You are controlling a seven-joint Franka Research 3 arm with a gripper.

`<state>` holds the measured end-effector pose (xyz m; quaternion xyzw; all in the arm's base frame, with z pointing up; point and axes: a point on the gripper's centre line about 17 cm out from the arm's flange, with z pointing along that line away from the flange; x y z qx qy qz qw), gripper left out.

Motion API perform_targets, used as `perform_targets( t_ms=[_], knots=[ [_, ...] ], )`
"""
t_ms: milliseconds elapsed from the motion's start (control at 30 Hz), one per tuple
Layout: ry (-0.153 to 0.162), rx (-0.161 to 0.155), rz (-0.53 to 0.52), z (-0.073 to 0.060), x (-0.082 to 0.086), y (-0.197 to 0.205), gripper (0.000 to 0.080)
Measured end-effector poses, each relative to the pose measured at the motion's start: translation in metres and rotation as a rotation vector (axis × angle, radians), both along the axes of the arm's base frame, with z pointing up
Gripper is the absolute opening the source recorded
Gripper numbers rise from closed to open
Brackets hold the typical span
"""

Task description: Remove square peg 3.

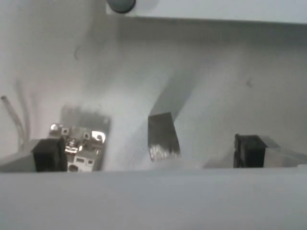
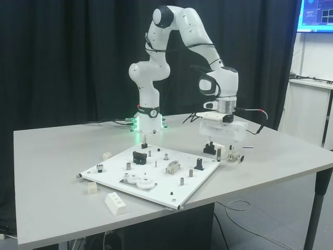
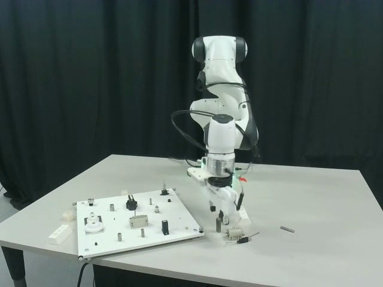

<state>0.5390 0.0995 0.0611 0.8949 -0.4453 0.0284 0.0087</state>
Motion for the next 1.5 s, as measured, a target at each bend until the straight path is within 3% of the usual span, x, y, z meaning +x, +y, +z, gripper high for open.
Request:
perform_targets(
  t_ms=[33,67,467,800,1500],
  knots=[
    [0.000,0.000,0.000,0.003,0.001,0.000,0.0662],
    [-0.001,0.000,-0.001,0.006,0.001,-0.001,0.0769],
    [0.009,-0.005,-0.011,0.026,0.003,-0.005,0.0799],
    [0.005,-0.022,-0.005,0.029,0.007,-0.015,0.0800],
    [-0.014,-0.027,-0.028,0.037,0.020,-0.034,0.0800]
  ],
)
